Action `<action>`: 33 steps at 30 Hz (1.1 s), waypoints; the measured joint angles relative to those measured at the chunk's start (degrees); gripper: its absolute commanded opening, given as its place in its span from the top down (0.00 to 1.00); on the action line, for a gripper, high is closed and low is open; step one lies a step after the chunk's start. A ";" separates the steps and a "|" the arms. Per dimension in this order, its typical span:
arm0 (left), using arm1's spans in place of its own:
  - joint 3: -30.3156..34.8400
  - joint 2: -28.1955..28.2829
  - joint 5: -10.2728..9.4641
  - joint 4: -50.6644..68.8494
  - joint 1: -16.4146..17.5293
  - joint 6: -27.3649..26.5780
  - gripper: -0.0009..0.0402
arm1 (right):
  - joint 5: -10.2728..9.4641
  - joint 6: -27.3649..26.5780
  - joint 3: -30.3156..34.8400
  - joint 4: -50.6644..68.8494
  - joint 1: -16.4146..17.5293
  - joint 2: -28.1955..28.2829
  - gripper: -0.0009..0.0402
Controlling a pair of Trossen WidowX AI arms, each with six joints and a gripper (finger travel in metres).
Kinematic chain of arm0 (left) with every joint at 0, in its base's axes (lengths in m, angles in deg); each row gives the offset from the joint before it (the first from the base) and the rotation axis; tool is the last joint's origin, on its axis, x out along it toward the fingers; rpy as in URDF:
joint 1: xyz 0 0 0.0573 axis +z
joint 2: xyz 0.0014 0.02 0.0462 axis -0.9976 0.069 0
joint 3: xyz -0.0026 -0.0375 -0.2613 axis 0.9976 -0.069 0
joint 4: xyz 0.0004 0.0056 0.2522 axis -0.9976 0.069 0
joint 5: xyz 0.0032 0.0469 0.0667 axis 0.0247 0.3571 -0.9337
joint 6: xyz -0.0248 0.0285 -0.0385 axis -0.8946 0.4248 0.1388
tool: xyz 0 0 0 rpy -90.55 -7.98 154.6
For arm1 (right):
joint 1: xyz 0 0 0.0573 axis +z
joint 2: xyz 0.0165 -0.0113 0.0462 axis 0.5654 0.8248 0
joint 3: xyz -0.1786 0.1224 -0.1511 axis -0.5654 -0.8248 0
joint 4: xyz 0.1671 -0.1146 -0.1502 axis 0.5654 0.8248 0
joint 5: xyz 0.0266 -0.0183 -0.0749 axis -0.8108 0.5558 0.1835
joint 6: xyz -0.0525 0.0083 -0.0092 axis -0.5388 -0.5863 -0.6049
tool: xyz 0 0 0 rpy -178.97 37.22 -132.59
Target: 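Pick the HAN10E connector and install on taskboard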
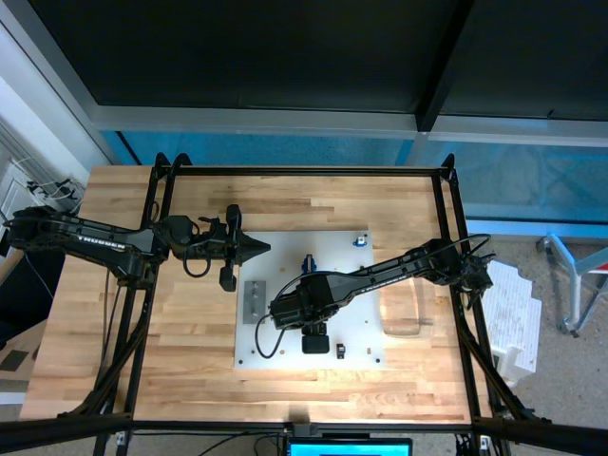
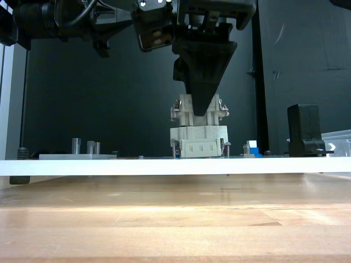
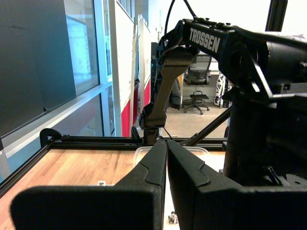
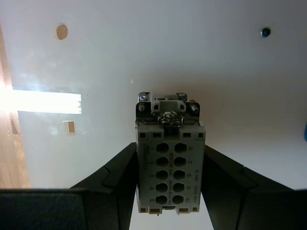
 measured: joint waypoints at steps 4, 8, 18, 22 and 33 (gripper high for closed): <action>0.02 -0.02 0.00 0.02 0.00 -0.02 0.98 | 0.07 -0.02 -0.70 -1.01 -0.02 -0.02 0.96; 0.02 -0.02 0.00 0.00 0.00 0.00 0.98 | -0.04 0.07 -1.55 -1.79 -0.02 -0.02 0.96; 0.00 0.00 -0.02 0.00 0.00 0.00 0.98 | 0.07 0.07 -3.26 -3.74 -0.02 -0.11 0.96; 0.00 -0.02 0.00 -0.02 0.00 -0.02 0.98 | 0.07 0.02 -5.55 -6.34 0.00 -0.35 0.96; 0.02 -0.02 0.00 0.00 0.00 0.00 0.98 | 0.13 0.02 -8.11 -8.76 0.00 -0.48 0.96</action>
